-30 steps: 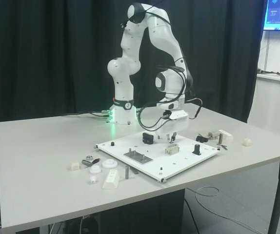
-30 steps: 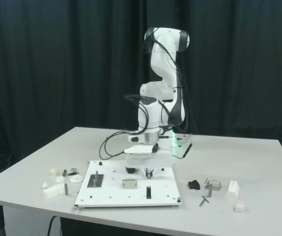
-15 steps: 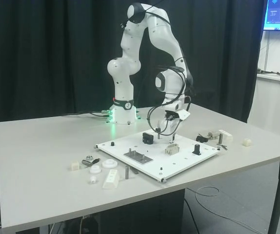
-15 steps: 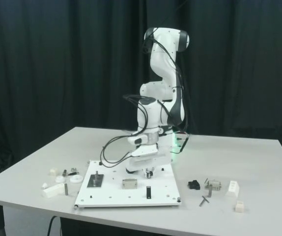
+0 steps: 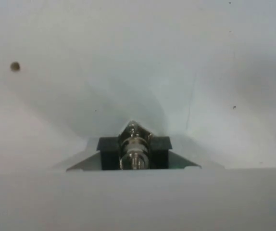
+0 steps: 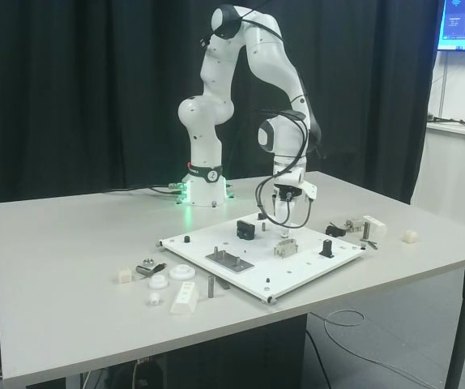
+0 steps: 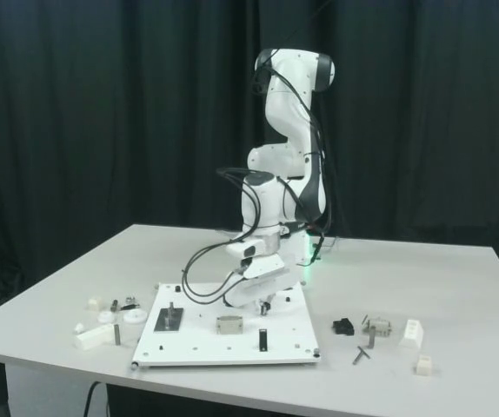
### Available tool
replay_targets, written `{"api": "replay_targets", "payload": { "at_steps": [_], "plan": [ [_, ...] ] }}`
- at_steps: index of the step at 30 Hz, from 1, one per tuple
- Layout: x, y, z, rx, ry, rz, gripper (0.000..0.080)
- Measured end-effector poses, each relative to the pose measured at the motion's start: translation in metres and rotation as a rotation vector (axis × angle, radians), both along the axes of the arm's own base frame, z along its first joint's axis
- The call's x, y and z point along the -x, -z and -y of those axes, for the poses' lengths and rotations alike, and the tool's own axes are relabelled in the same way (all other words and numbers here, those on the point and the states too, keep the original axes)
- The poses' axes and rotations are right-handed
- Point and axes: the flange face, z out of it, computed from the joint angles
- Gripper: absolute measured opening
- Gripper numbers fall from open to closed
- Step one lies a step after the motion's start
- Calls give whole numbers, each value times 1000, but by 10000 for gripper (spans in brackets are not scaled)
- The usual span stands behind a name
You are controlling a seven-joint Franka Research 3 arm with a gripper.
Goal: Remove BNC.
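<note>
BNC connector (image 5: 134, 150) sits in a black mount (image 5: 108, 155) on the white board (image 5: 128, 57). In the wrist view its metal barrel points roughly toward the camera. A pale, blurred band crosses that picture on the near side and cuts off the foot of the mount. What the band is cannot be made out.

One small dark hole (image 5: 15, 66) shows in the board, well apart from the connector. In both room views the connector is too small to pick out with any certainty. There a black block (image 6: 245, 229) stands on the board just beside the gripper.

The gripper (image 6: 284, 229) hangs tilted, low over the middle of the board (image 6: 297, 267), with its tip close to the surface. From the second room view the gripper (image 7: 266, 304) leans steeply, and the hand partly hides the black block behind it. No view shows whether the gripper is spread wide, narrowed, or clamped on anything, and contact with the connector cannot be told either.

A black cable (image 7: 202, 269) loops out from the wrist. Green light (image 6: 185, 193) glows at the arm's base on the grey table (image 6: 70, 235). Small white parts (image 6: 168, 279) lie off one side of the board, and other loose parts (image 6: 362, 227) lie off the opposite side. Their shapes are hard to read.
</note>
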Motion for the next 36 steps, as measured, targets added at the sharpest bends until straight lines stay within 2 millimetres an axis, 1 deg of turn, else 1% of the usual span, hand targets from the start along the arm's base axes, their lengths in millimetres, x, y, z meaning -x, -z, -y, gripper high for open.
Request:
{"api": "replay_targets", "payload": {
  "at_steps": [36],
  "plan": [
    [-2,-1,0,-3,-23,-11,121]
  ]
}}
